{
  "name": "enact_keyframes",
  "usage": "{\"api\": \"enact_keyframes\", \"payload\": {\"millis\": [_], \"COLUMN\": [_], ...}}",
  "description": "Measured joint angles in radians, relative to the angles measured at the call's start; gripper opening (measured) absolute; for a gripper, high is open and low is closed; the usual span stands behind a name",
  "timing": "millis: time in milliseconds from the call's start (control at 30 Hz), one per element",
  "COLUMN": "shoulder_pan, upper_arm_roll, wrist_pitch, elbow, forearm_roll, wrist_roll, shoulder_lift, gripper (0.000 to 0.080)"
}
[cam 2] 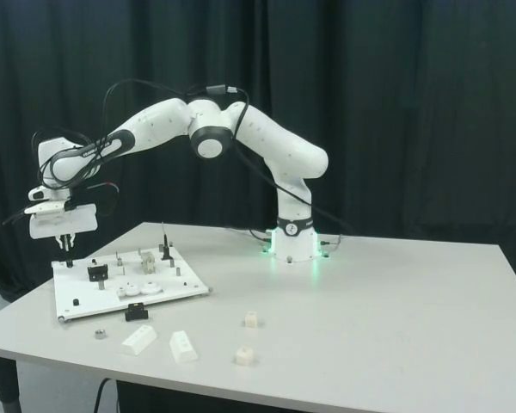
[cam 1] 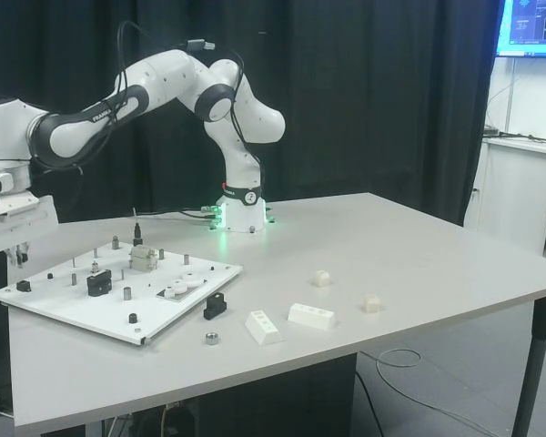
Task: Place Ethernet.
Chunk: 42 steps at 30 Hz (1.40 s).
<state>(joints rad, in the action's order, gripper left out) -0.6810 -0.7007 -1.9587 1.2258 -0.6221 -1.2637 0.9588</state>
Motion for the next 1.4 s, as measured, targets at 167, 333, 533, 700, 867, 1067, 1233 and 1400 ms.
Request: {"api": "enact_keyframes", "payload": {"millis": [167, 333, 533, 700, 867, 1067, 1233, 1400], "shoulder_pan": [0.000, 0.000, 0.000, 0.000, 0.000, 0.001, 0.002, 0.007], "upper_arm_roll": [-0.003, -0.003, -0.003, -0.003, -0.003, -0.002, 0.001, 0.003], "wrist_pitch": [0.007, 0.009, 0.009, 0.010, 0.011, 0.011, 0.011, 0.011], "elbow": [-0.006, -0.008, -0.008, -0.008, -0.008, -0.008, -0.008, -0.010], "forearm_roll": [0.000, 0.000, 0.000, 0.000, 0.000, 0.000, -0.004, -0.029], "wrist_roll": [0.005, 0.006, 0.006, 0.006, 0.006, 0.006, 0.010, 0.020], "shoulder_lift": [0.000, 0.000, 0.000, 0.000, 0.000, 0.000, 0.000, 0.000], "gripper": [0.0078, 0.0078, 0.0078, 0.0078, 0.0078, 0.0078, 0.0078, 0.0078]}}
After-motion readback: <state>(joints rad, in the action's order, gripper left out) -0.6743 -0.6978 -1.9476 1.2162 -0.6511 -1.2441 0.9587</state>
